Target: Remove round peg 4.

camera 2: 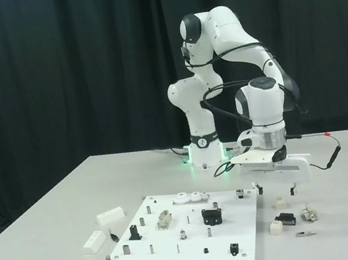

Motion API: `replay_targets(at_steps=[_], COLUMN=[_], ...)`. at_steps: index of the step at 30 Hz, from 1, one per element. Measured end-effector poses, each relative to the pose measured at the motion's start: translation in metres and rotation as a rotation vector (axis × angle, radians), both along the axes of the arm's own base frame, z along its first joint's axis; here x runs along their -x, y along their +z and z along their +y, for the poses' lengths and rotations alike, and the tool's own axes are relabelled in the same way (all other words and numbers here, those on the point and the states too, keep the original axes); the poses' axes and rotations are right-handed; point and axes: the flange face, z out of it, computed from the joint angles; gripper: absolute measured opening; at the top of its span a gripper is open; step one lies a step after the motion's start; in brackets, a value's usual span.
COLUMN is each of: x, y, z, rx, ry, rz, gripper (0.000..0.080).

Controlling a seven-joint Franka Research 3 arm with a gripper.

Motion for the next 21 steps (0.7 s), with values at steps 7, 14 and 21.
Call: replay_targets(at_steps=[7,14,21], x=[-0.0001,-0.0001,-0.0005], y=[0.0001,0.0001,0.0002], z=[0.0002,0.0001,-0.0007], rx=[0.0,0.0,0.002], ry=[-0.002,-0.006,-0.008], rz=[-0.001,-0.001,-0.002], gripper=[0.0799,0.08,0.08])
